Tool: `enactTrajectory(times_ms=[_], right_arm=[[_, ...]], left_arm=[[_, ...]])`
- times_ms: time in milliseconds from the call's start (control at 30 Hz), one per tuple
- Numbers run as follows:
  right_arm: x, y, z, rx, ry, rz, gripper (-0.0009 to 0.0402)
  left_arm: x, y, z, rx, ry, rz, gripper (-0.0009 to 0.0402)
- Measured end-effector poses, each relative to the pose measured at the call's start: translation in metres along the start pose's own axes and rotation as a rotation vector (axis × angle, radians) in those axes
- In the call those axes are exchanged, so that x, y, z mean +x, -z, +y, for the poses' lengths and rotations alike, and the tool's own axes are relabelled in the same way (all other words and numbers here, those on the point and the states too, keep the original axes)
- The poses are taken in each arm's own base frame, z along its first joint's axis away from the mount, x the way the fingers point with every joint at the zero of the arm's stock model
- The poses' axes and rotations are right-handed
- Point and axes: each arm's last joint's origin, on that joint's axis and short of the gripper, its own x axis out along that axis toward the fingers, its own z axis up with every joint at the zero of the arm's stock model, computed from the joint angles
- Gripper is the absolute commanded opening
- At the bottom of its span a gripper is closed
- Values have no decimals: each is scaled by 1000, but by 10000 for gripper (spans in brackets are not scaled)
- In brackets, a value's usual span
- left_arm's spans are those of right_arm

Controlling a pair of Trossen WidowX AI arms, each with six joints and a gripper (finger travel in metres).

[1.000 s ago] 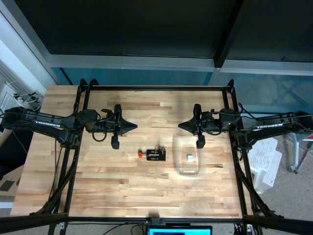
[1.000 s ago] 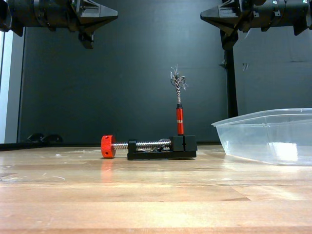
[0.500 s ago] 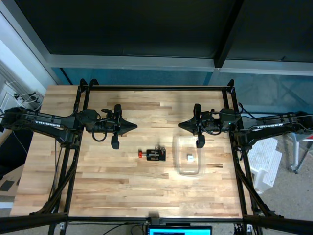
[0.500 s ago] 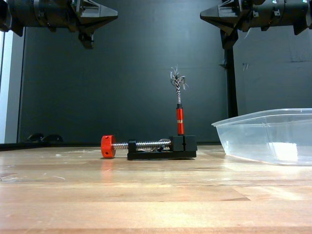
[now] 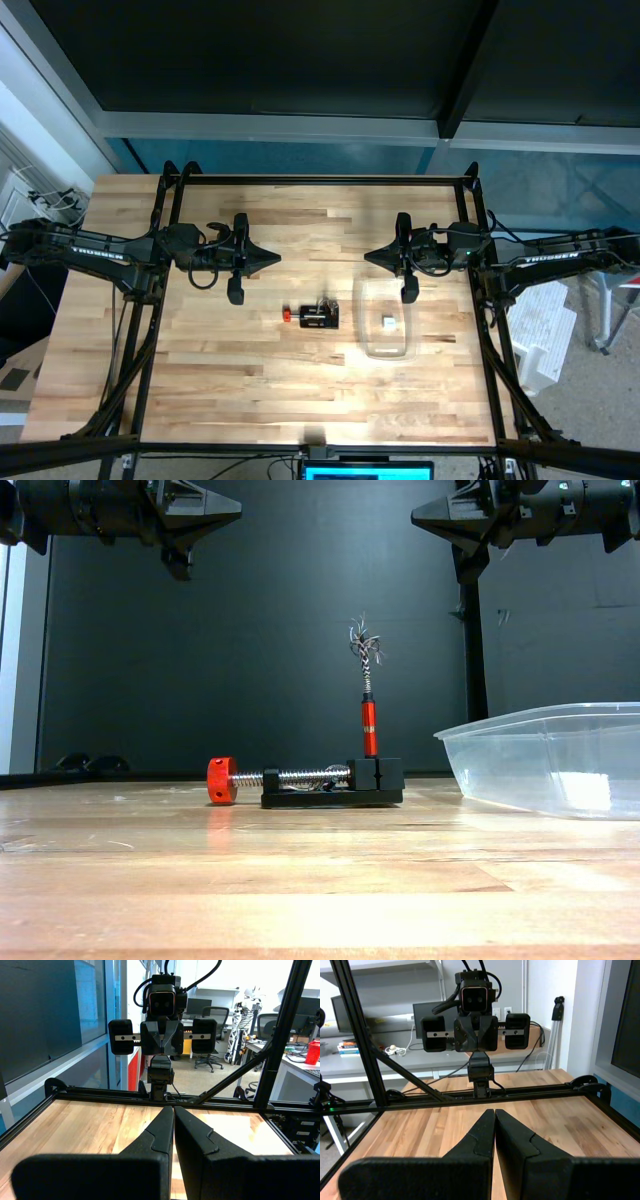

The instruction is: Pick the rca connector and install on the hub

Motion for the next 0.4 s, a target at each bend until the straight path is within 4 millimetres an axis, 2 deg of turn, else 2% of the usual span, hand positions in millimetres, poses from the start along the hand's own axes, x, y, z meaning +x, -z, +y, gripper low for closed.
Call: enactTrajectory(times_ms=[400], right_arm=[[0, 1, 0, 0, 1, 15, 0]], left_arm=[[0, 0, 0, 0, 0, 1, 0]])
